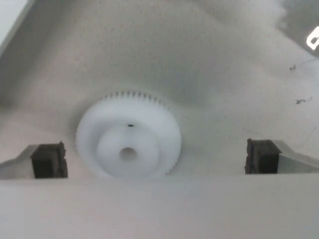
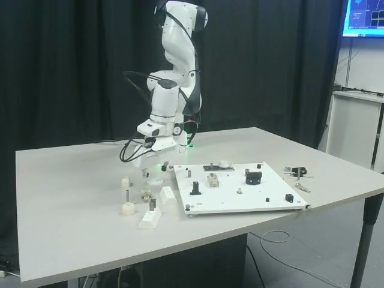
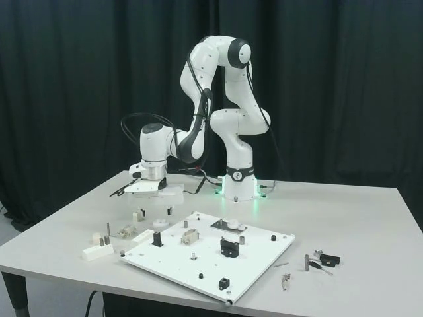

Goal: Remove medium gear.

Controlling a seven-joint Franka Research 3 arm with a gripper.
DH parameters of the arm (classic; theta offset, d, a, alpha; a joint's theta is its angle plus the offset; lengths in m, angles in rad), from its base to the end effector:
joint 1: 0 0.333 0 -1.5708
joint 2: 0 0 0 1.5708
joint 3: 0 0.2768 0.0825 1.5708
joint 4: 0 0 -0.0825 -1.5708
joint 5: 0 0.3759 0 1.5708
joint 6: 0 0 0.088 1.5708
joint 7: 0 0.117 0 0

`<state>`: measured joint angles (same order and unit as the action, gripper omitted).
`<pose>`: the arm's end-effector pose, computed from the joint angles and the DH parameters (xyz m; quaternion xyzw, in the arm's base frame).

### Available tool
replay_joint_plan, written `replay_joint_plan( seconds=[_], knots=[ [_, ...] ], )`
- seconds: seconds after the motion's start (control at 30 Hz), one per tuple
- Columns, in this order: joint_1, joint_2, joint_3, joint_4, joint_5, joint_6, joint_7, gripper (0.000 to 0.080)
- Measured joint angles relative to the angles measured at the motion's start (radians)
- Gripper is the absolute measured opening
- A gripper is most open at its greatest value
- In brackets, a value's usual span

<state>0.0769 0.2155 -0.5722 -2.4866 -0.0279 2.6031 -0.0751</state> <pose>0.3950 -0.2287 0.1718 0.9785 -0.1928 -0.0500 0.0530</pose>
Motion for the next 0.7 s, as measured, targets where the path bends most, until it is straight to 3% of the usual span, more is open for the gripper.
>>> replay_joint_plan(
  seconds=[0.4,0.7],
  knots=[
    [0.036,-0.018,0.0,0.011,-0.006,-0.004,-0.037,0.08],
    [0.098,-0.081,0.001,0.016,-0.017,-0.055,-0.04,0.08]
  ],
)
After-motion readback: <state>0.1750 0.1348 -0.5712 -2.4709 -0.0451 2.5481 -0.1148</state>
